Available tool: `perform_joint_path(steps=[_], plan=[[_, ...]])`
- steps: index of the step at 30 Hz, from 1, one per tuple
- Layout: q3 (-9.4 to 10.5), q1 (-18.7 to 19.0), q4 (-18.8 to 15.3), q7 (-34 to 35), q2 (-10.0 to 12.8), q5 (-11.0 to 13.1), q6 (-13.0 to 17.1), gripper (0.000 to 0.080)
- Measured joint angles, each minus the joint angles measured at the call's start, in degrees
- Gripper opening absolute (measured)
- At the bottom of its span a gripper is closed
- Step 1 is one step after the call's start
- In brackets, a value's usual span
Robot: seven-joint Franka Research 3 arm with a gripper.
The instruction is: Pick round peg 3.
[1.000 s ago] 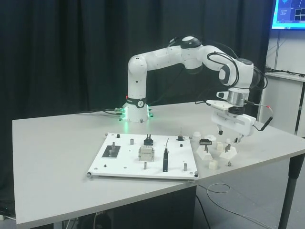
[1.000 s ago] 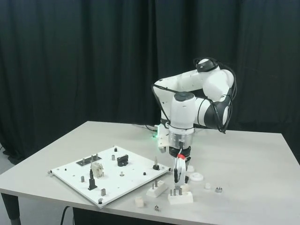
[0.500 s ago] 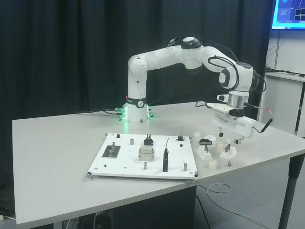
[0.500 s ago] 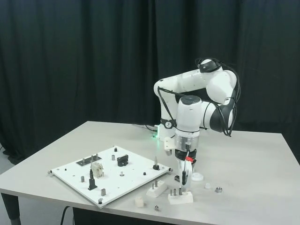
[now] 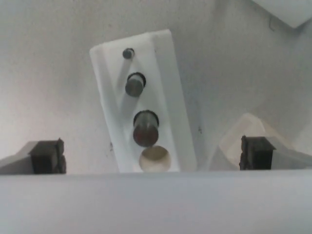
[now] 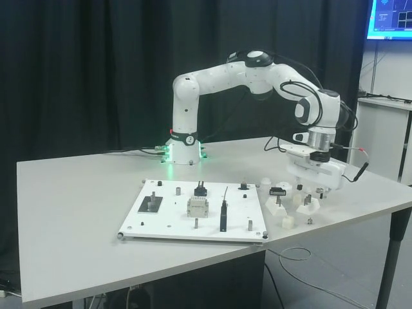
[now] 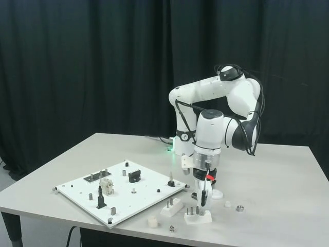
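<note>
While upright, grey round peg (image 5: 145, 128).

Round peg 3 (image 5: 145, 128), upright in its white holder block (image 5: 168, 87), beside an empty hole.

We have three views. The first room view stands off the table's (image 6: 77, 212) front corner, slightly above its surface, facing the black curtain; the arm's base (image 6: 183, 145) sits mid-frame and the white board (image 6: 167, 215) lower centre. The second room view looks from another side, farther back, with the board (image 7: 77, 193) at lower left. Both room views share the arm, board and the white peg holder (image 6: 308, 206) (image 7: 198, 218). The wrist view looks straight down, very near, at that holder (image 5: 170, 122), which fills mid-frame.
</note>
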Motion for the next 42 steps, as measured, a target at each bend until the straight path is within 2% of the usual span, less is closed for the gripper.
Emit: perform_joint_path(steps=[16, 17, 24, 25, 26, 27, 31, 32, 39, 40, 42], plan=[[0.85, -0.05, -0.71, 0.00, 0.00, 0.39, 1.84, 0.0800], [0.86, -0.05, -0.73, 0.00, 0.00, 0.39, 1.88, 0.0680], [0.96, -0.05, -0.87, 0.00, 0.00, 0.39, 2.12, 0.0680], [0.97, -0.05, -0.89, 0.00, 0.00, 0.39, 2.13, 0.0516], [0.99, -0.05, -0.91, 0.00, 0.00, 0.39, 2.15, 0.0516], [1.01, -0.05, -0.93, 0.00, 0.00, 0.39, 2.16, 0.0358], [1.14, -0.05, -1.00, 0.00, 0.00, 0.43, 2.31, 0.0358], [1.17, -0.05, -1.01, 0.00, 0.00, 0.45, 2.41, 0.0180], [1.20, -0.05, -1.01, 0.00, 0.00, 0.53, 2.63, 0.0180], [1.20, -0.05, -1.01, 0.00, 0.00, 0.58, 2.68, 0.0106], [1.19, -0.05, -1.01, 0.00, 0.00, 0.75, 2.80, 0.0106]])
